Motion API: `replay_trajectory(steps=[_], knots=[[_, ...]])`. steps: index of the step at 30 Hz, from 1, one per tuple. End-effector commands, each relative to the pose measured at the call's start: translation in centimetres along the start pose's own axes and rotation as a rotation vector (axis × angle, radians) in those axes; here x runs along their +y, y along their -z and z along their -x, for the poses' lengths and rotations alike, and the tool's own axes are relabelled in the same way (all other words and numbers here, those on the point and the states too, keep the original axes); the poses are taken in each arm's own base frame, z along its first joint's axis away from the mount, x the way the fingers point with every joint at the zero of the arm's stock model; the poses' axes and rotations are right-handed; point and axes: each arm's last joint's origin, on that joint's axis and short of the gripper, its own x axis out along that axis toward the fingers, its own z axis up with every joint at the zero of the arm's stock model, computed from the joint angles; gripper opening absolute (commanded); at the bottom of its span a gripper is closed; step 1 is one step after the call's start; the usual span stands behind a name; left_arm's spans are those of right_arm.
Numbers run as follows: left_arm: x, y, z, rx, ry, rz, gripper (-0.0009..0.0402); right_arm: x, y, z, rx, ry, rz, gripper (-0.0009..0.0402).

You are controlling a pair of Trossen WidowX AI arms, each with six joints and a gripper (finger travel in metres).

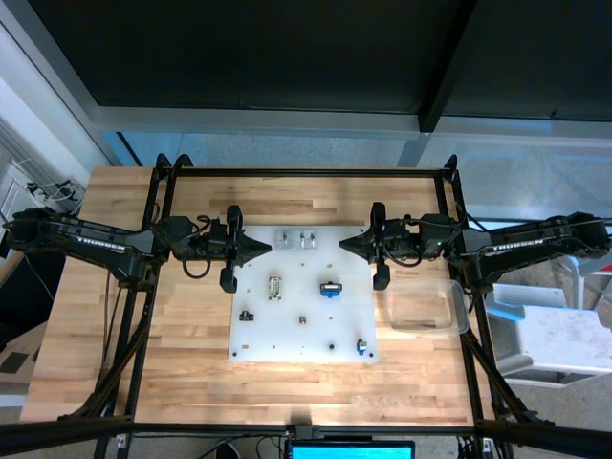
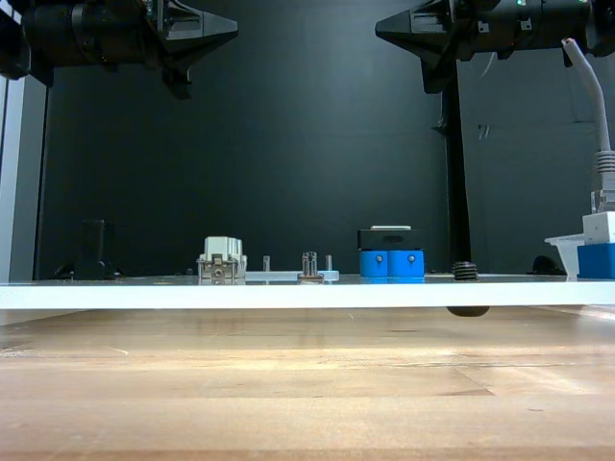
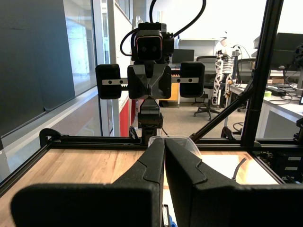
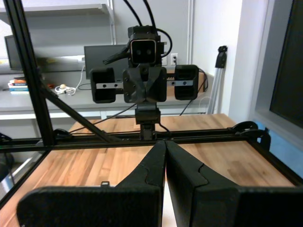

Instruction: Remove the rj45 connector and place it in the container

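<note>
The rj45 connector (image 1: 362, 347), a tiny dark plug with a light-blue tip, sits near the front right corner of the white board (image 1: 287, 335). The container (image 1: 463, 308), a clear tub, stands on the table just right of the board and holds nothing; its rim (image 3: 182, 140) also shows in the left wrist view. My left gripper (image 1: 271, 247) hovers shut over the board's back left part, high above it (image 2: 231, 31). My right gripper (image 1: 341, 246) faces it, shut, over the back right part (image 2: 381, 34). Both are far from the plug.
On the board stand a blue-and-black block connector (image 1: 330, 289), a beige oblong connector (image 1: 276, 288) and small pegs. A blue-and-white piece with a grey cable (image 2: 598, 245) shows at the low view's right edge. A black frame (image 1: 306, 173) rings the table.
</note>
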Motion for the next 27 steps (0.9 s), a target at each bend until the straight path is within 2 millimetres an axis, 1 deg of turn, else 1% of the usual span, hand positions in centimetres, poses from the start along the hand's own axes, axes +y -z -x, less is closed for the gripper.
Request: replay_trajectory(steps=[1, 10, 18, 23, 27], knots=[[0.0, 0.0, 0.0, 0.0, 0.0, 0.0, 0.0, 0.0, -0.1, -0.1, 0.084, 0.005, 0.004, 0.0], [0.0, 0.0, 0.0, 0.0, 0.0, 0.0, 0.0, 0.3, -0.7, -0.4, 0.421, 0.017, 0.003, 0.0], [0.0, 0.0, 0.0, 0.0, 0.0, 0.0, 0.0, 1.1, -0.7, -1.3, 0.694, 0.023, 0.003, 0.0], [0.0, 0.0, 0.0, 0.0, 0.0, 0.0, 0.0, 2.0, -1.4, -1.2, 0.783, 0.006, 0.004, 0.0], [0.0, 0.0, 0.0, -0.001, 0.0, 0.0, 0.0, 3.1, -1.4, -1.0, 0.849, 0.022, 0.035, 0.0]])
